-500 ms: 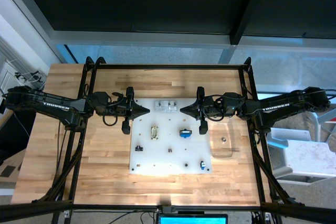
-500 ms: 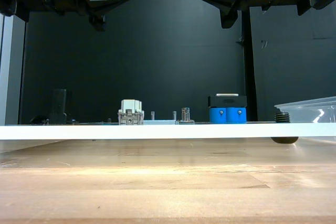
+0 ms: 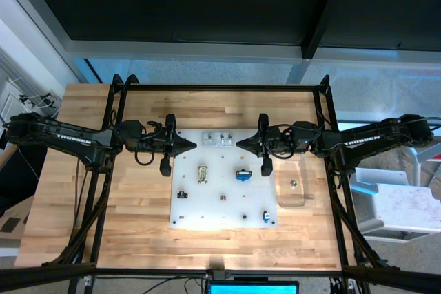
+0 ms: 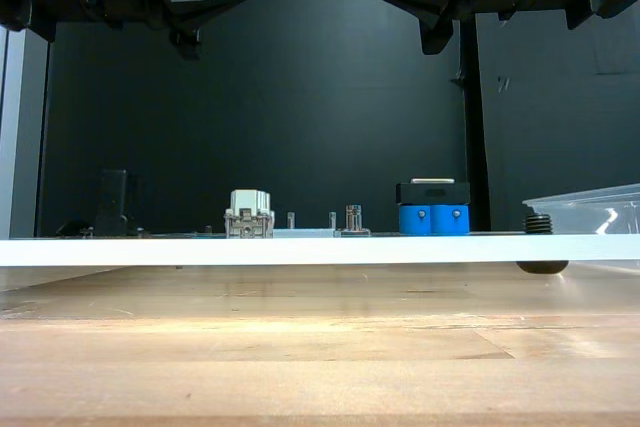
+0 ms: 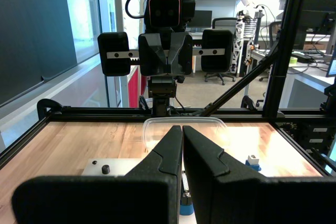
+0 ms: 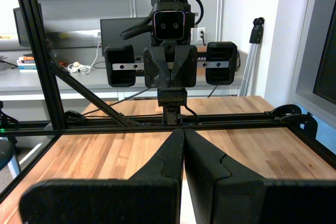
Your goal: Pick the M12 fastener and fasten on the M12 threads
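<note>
Nothing moved: left claw point(image 3: 195, 144) and right claw point(image 3: 238, 144) hang high, fingers together, nut point(image 3: 292, 184) in tray point(image 3: 295, 206), stud point(image 4: 538, 223) bare, task unstarted.

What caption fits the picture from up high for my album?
Left hand and right hand, both shut, hover over the white board; the silver nut sits in the clear tray.

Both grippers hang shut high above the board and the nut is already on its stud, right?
No. The high view shows the nut lying in the clear tray right of the board, and its stud stands bare. The left gripper and right gripper do hang shut high above the board.
</note>
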### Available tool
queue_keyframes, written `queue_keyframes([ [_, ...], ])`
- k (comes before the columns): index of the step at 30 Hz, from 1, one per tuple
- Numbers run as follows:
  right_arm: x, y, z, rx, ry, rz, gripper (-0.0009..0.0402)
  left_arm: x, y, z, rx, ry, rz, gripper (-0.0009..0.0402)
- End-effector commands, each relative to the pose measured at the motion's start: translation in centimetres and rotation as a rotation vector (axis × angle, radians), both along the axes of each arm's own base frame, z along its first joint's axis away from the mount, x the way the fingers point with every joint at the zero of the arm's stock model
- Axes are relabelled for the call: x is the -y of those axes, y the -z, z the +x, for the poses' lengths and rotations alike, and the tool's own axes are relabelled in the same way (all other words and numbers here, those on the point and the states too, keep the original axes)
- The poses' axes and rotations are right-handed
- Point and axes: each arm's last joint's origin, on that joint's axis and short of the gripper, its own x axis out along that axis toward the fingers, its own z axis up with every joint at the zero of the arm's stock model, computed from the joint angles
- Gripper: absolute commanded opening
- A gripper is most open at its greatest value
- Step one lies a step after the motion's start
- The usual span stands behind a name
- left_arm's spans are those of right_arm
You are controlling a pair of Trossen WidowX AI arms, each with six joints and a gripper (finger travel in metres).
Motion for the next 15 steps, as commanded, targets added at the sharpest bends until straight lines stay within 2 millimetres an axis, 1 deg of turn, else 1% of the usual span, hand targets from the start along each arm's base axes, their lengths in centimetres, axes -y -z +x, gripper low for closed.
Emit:
queue_keyframes([
  [1, 0.0, 0.0, 0.0, 0.0, 0.0, 0.0, 0.0, 0.0, 0.0, 0.0, 0.001, 0.0, 0.0, 0.0],
  [7, 0.0, -0.2, 0.0, 0.018, 0.0, -0.001, 0.0, 0.0, 0.0, 0.0, 0.0, 0.0, 0.0, 0.0],
  [9, 0.0, -0.2, 0.0, 0.022, 0.003, -0.074, 0.0, 0.0, 0.0, 0.0, 0.0, 0.0, 0.0, 0.0],
  [11, 0.0, 0.0, 0.0, -0.012, 0.002, -0.114, 0.0, 0.0, 0.0, 0.0, 0.0, 0.0, 0.0, 0.0],
  [15, 0.0, 1.0, -0.5, -0.149, -0.007, -0.112, 0.0, 0.0, 0.0, 0.0, 0.0, 0.0, 0.0, 0.0],
])
